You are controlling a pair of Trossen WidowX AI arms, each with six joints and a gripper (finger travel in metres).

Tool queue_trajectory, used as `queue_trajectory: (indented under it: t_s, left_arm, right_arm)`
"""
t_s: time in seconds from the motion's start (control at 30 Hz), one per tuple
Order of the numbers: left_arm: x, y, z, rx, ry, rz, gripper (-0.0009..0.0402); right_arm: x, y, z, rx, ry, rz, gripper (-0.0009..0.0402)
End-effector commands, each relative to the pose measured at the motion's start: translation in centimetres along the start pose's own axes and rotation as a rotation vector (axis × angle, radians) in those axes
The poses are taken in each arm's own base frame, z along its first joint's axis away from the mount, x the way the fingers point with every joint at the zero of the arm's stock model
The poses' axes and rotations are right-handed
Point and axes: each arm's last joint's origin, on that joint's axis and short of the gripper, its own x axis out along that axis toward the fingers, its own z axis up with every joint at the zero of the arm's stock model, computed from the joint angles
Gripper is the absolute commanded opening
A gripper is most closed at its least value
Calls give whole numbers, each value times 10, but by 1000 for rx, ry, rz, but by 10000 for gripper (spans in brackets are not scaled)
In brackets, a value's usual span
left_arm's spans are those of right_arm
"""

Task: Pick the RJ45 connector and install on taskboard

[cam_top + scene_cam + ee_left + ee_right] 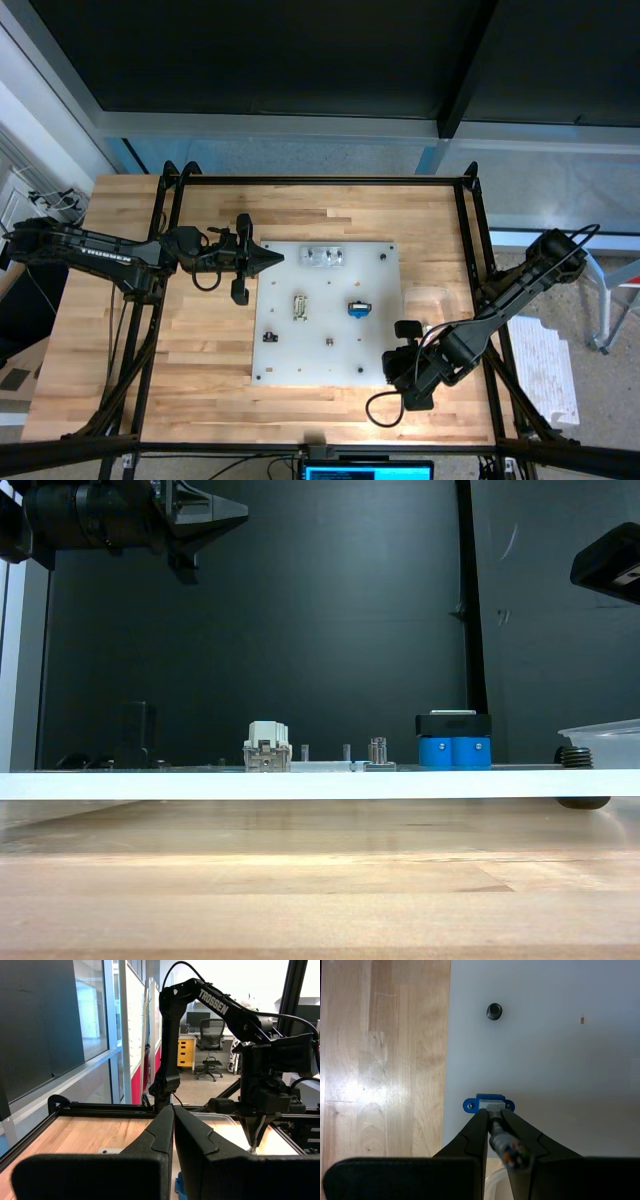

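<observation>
Evidently the pick is done: the right hand [493, 1113] is clamped on the RJ45 connector [501, 1139], holding it low over the taskboard [545, 1060] close to the board's edge beside the bare counter [380, 1060]. The plug's nose sits right at the mouth of the small blue socket [488, 1104]; whether it has entered cannot be told. Seating it fully, letting go and lifting clear appear to be what is left. The left hand [272, 258] hangs high over the board's left edge, its fingers together and empty.
</observation>
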Motion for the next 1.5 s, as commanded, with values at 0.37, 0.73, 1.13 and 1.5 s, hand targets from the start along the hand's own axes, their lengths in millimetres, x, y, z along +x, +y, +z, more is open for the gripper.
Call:
queue_trajectory:
  t_s: [0.37,0.73,1.13,1.5]
  left_arm:
    - [0,0,0,0,0,0,0]
    - [0,0,0,0,0,0,0]
    - [0,0,0,0,-1,0,0]
    - [0,0,0,0,0,0,0]
  right_arm:
    - [3,0,-2,-1,22,-2,0]
    - [-2,-1,-2,5,9,8,55]
    - [-9,-2,0,6,-8,21,92]
    - [-37,-6,4,13,-18,29,153]
